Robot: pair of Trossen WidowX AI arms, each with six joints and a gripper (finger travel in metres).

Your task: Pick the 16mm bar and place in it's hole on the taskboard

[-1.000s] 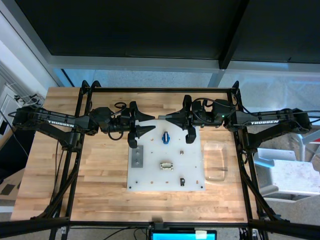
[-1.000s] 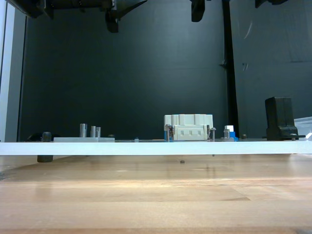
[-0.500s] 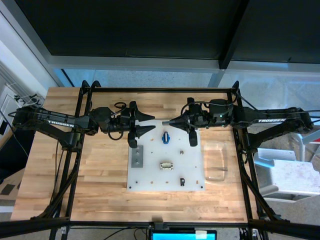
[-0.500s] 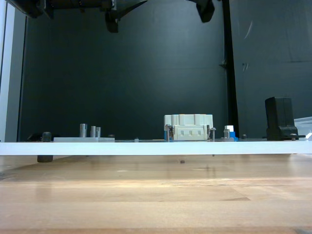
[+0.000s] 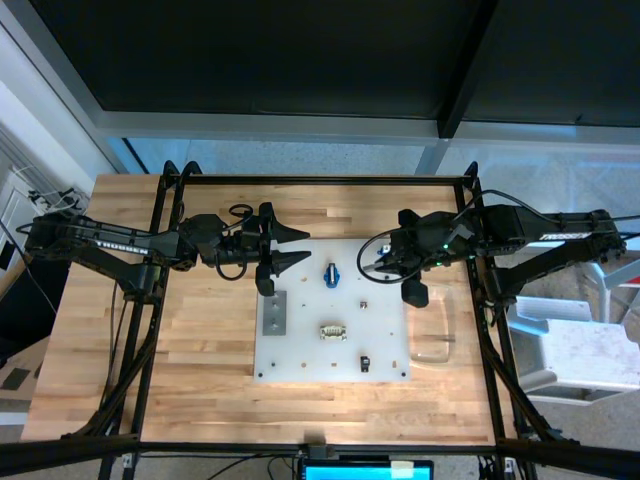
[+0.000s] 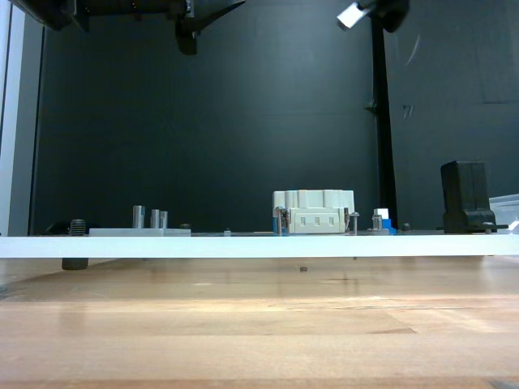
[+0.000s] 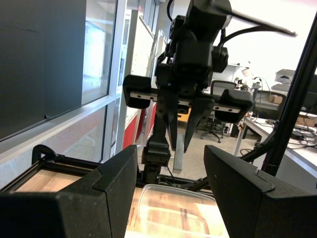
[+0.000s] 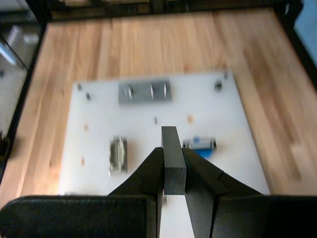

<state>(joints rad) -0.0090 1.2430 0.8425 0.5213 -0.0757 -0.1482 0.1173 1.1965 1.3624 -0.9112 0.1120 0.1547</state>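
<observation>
My right gripper [image 8: 173, 152] is shut on the 16mm bar [image 8: 171, 136], a dark square-ended bar standing out past its fingers. It hangs high above the white taskboard [image 8: 208, 109], clear of any seat. In the low view the bar's pale end [image 6: 350, 14] shows under the right gripper [image 6: 381, 6]. The right gripper [image 5: 386, 264] is over the board's back right part, tilted down. My left gripper [image 5: 287, 247] stands open with nothing in it over the board's back left edge, and its fingers [image 7: 119, 173] are wide apart. The grey block [image 5: 272, 313] carries short pins [image 6: 139, 216].
A white connector [image 5: 333, 332], a blue part [image 5: 331, 273] and a black block [image 5: 366, 362] stand on the taskboard [image 5: 300, 360]. A clear plastic tray [image 5: 432, 322] lies on the wood right of the board. A black frame rims the table.
The right gripper, still holding the bar, has swung from pointing level toward the left arm to tilted downward and shifted right. The bar's end has come into the low view. The left arm is unmoved.
</observation>
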